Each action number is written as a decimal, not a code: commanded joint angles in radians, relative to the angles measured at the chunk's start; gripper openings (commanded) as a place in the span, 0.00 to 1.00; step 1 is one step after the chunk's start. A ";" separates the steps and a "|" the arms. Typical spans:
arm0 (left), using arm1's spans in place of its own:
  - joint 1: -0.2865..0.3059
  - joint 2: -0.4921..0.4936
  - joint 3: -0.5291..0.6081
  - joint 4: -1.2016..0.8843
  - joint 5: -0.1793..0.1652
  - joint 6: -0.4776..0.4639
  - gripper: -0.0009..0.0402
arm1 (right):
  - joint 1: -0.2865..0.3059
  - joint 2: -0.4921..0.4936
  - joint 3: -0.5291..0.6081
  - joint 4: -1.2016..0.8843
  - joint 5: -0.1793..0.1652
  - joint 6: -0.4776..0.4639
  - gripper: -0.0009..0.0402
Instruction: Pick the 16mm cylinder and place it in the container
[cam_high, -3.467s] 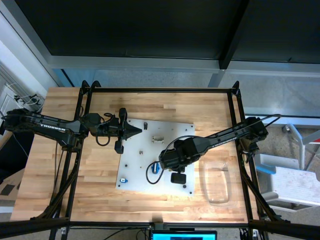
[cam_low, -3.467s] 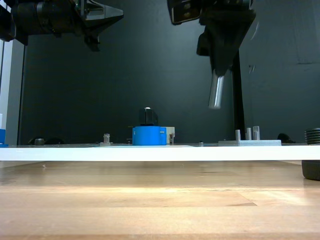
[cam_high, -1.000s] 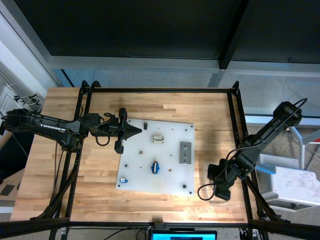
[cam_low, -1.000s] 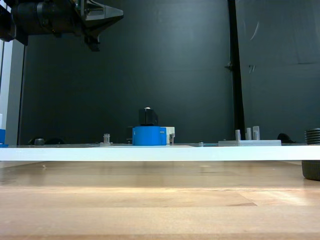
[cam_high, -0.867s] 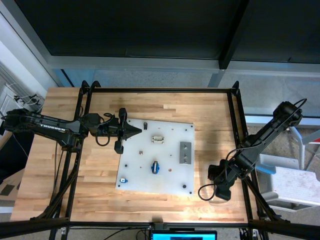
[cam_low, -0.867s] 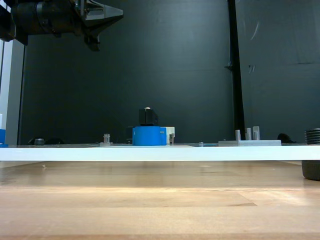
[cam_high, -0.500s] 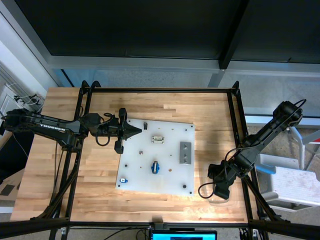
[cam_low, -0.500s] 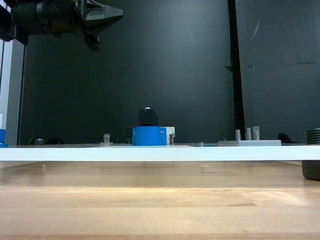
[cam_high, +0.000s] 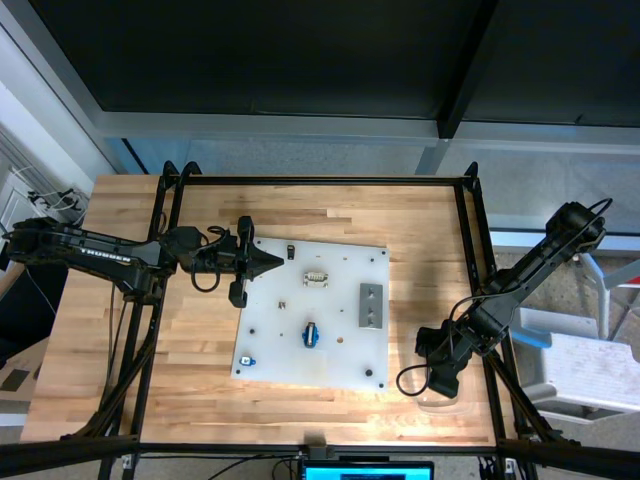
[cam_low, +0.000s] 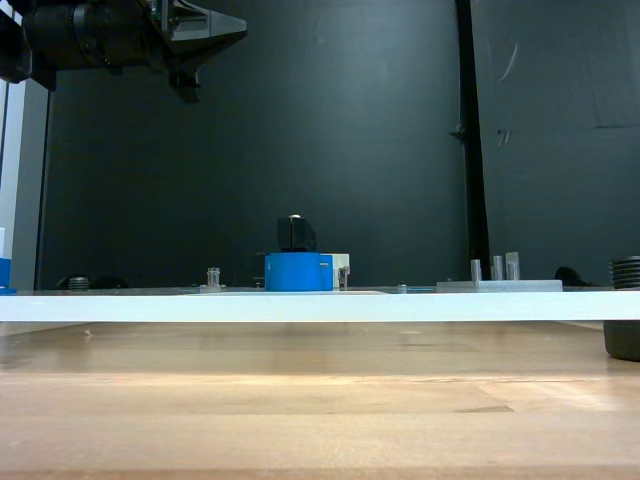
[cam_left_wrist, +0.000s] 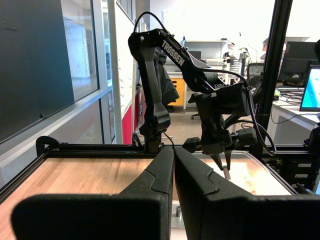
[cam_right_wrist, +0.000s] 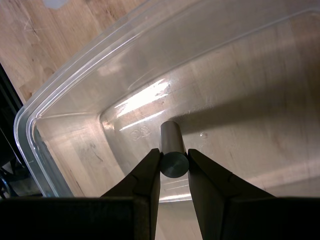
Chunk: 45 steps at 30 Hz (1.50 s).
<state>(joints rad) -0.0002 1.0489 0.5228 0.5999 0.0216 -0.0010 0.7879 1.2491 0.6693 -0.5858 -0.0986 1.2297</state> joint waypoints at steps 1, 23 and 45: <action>0.000 0.000 0.000 0.000 0.000 0.000 0.02 | -0.001 0.001 0.000 -0.002 0.001 0.016 0.23; 0.000 0.000 0.000 0.000 0.000 0.000 0.02 | -0.001 -0.005 0.022 -0.063 0.031 0.037 0.49; 0.000 0.000 0.000 0.000 0.000 0.000 0.02 | -0.001 -0.017 0.270 -0.401 0.081 0.019 0.49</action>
